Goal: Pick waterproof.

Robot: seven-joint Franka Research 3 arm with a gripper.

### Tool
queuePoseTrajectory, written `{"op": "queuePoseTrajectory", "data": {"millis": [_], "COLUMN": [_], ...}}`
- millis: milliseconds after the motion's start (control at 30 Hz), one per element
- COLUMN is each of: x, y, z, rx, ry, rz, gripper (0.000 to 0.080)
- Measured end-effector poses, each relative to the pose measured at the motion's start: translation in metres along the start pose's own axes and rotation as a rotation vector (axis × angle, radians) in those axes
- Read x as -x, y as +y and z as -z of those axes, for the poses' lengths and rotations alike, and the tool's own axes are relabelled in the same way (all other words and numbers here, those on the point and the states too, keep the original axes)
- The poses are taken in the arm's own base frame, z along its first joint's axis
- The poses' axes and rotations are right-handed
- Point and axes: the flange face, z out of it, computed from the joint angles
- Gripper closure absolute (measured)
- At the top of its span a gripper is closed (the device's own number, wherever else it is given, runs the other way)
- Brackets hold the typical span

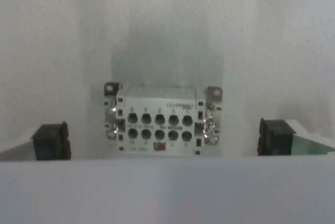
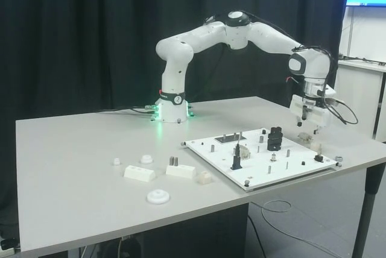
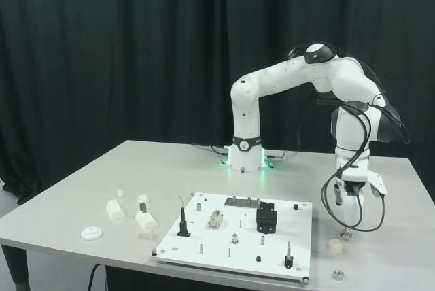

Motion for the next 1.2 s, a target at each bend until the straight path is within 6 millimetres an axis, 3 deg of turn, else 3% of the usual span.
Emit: {"op": "queuePoseTrajectory", "data": {"millis": [600, 1200], "x": [-0.003, 0.001], "y": [-0.009, -0.004], "z": [-0.015, -0.024], "rx": [-0.014, 0.012], "ry": [0.004, 0.016], "rz": [0.011, -0.001], "gripper": [0.0003, 0.0003]}}
